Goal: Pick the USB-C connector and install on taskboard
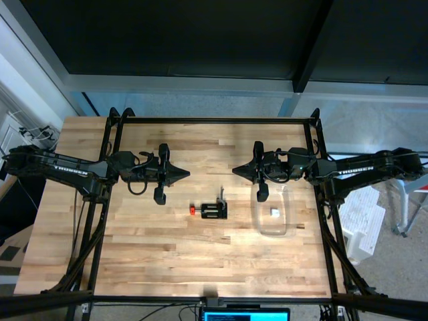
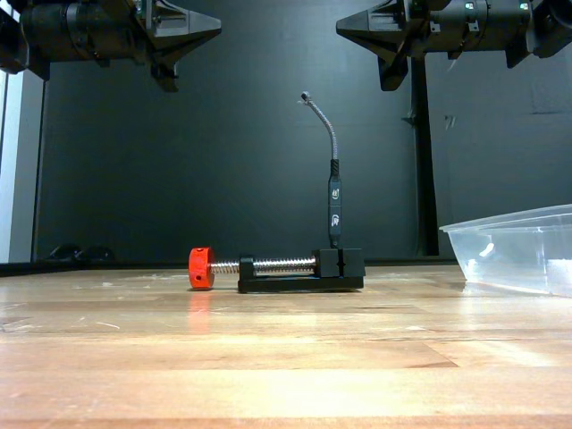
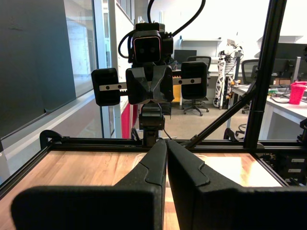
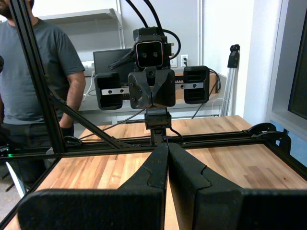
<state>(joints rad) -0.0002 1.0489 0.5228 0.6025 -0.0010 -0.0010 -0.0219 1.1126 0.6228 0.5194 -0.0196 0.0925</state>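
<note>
**High, low and wrist views.** We see the wooden table [image 1: 167, 261] filling the middle of the high view. The left arm [image 1: 60, 168] reaches in from that frame's left edge and the right arm [image 1: 364, 167] from its right edge. In the low view both arms hang in the upper corners, well above the wood.

The clear tray [image 2: 518, 255] sits at the right edge of the low view, on the table.

The left gripper [image 1: 186, 174] points toward frame centre from the left. Its fingers [image 3: 152, 167] lie pressed together along their length and hold nothing. The right gripper [image 1: 235, 170] faces it from just right of centre, up and left of the tray in the high view. Its fingers [image 4: 154, 167] are likewise closed on nothing.

The black vise [image 2: 299, 271] lies on the bare table at lower centre of the low view, well apart from the tray.

The black connector [image 2: 334, 210] stands upright on the vise's right end, and neither gripper touches it. Its grey braided cable [image 2: 332, 134] rises from it and bends left near the top.

Inside the tray, the high view shows a white block [image 1: 274, 212] as a small pale square. A red knob [image 2: 201, 268] caps the vise's left end.
</note>
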